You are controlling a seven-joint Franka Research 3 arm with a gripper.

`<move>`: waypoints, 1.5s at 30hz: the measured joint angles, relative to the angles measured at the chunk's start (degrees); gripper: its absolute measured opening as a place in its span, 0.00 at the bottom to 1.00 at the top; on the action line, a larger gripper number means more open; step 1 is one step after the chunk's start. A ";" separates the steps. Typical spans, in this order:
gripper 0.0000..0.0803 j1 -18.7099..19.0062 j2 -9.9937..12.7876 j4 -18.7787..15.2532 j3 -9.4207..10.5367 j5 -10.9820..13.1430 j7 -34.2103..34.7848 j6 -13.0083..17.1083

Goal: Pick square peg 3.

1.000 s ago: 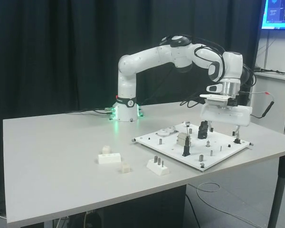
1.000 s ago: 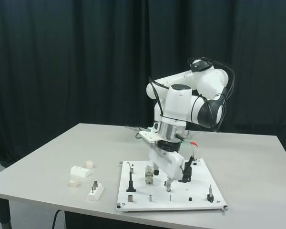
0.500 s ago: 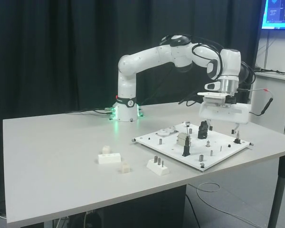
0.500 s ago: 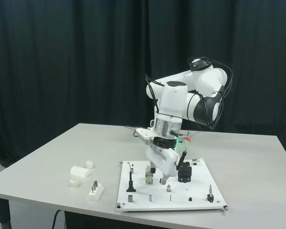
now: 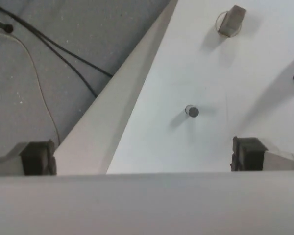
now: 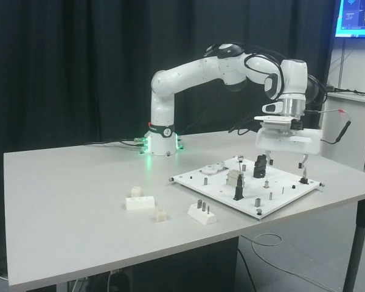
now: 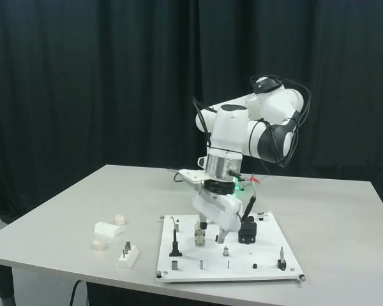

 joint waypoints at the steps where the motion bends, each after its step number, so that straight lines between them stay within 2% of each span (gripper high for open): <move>1: 1.00 -0.05 0.03 0.00 -0.05 0.05 -0.12 -0.04; 11: 1.00 -0.72 0.27 -0.14 -1.57 -0.01 -4.22 -2.38; 22: 1.00 -0.97 0.28 -2.39 -5.71 -1.50 -17.23 -8.62; 34: 1.00 -0.90 0.29 -6.91 -9.20 -2.03 -37.09 -13.26; 45: 1.00 -0.94 0.30 -11.45 -10.52 -1.88 -59.16 -15.39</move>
